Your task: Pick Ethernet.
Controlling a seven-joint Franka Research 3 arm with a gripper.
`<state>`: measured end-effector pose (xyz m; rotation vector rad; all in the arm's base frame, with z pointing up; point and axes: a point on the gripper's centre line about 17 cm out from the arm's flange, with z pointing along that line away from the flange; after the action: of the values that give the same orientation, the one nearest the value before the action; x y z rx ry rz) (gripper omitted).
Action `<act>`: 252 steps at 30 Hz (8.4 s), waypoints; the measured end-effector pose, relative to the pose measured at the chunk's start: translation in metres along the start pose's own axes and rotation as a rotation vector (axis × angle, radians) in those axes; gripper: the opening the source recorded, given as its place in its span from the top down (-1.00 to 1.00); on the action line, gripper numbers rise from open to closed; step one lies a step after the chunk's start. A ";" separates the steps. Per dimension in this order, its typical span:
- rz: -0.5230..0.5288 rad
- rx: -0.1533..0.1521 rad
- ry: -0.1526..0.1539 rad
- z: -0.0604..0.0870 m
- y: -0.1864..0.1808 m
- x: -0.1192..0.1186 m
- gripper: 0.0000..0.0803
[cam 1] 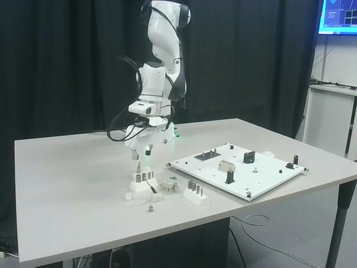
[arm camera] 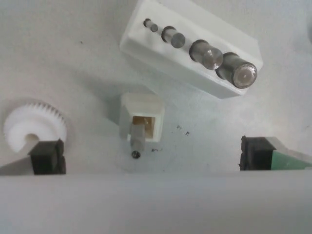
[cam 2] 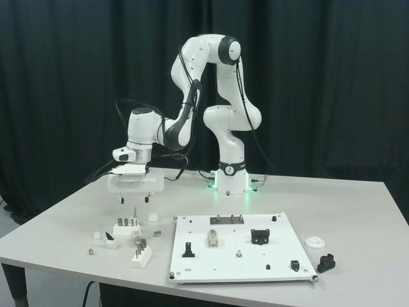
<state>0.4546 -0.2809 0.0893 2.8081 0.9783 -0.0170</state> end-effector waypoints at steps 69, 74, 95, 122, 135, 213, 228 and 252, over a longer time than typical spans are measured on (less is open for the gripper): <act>-0.063 0.022 0.000 -0.008 -0.002 0.002 -0.99; 0.002 0.033 0.018 -0.007 -0.003 0.003 -0.99; 0.435 0.071 0.043 0.004 -0.004 0.007 -0.99; 0.999 0.083 0.012 0.007 0.000 0.010 -0.99; 1.203 0.085 0.004 0.007 0.000 0.011 -0.99; 2.775 0.074 -0.095 0.017 0.005 -0.016 -0.99; 2.852 0.086 -0.087 0.028 0.003 -0.006 -0.99; 2.837 -0.032 -0.044 0.044 0.002 -0.007 -0.99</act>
<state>0.4519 -0.2940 0.0464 1.4318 -2.7114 0.2185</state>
